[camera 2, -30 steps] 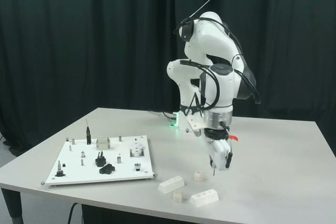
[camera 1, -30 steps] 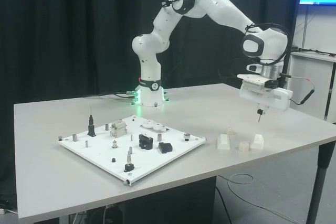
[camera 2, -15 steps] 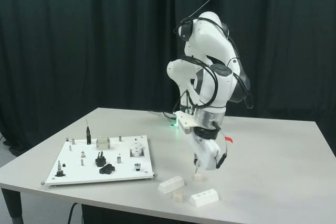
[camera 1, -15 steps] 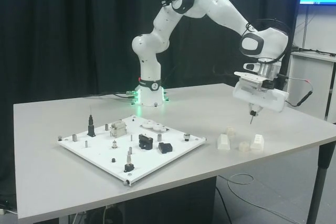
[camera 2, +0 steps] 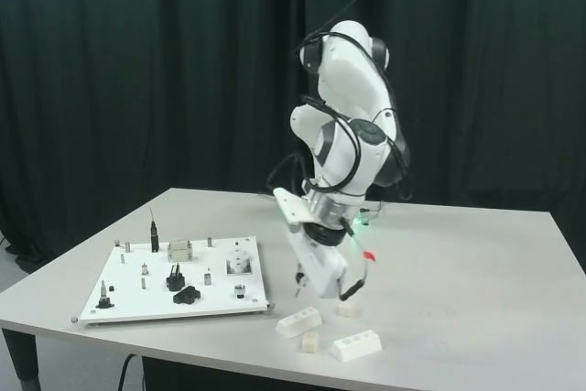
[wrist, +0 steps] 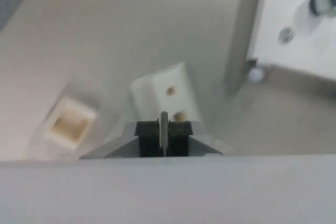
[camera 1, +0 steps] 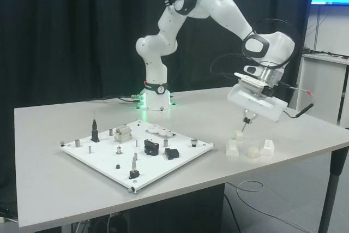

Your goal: Insert round peg 1.

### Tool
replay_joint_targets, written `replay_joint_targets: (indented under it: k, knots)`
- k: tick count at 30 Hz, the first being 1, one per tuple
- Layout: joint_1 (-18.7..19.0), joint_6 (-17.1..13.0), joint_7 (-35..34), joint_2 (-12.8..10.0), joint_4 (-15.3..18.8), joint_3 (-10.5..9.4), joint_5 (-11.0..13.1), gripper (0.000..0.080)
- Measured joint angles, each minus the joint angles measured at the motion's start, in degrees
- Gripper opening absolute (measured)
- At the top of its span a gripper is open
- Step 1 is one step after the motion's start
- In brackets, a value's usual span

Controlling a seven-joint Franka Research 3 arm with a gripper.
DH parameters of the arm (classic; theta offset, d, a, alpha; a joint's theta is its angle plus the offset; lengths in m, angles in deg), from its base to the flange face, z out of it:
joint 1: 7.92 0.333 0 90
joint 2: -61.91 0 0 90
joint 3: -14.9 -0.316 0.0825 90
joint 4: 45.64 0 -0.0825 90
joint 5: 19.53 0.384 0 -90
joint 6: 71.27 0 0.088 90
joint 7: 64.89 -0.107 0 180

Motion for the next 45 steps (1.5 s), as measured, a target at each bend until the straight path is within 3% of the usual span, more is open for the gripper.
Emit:
replay_joint_targets:
  k: [9, 14, 21, 32, 40, 45]
  knots:
    - [-13.76, 3.4, 0.7, 0.3, 0.25, -13.33, -7.89, 0.0031]
    - [-18.46, 4.67, 2.11, 0.35, 1.05, -17.27, -8.93, 0.0031]
    - [-19.95, 5.61, 4.16, 0.9, 3.04, -17.16, -9.53, 0.0031]
    - [-21.91, 5.36, 5.23, 3.69, 8.95, -16.23, -15.24, 0.0029]
    - [-24.32, 2.55, 6.68, 5.52, 12.5, -15.33, -20.03, 0.0029]
    - [-25.59, -0.6, 8.3, 6.49, 14.31, -13.76, -21.99, 0.0029]
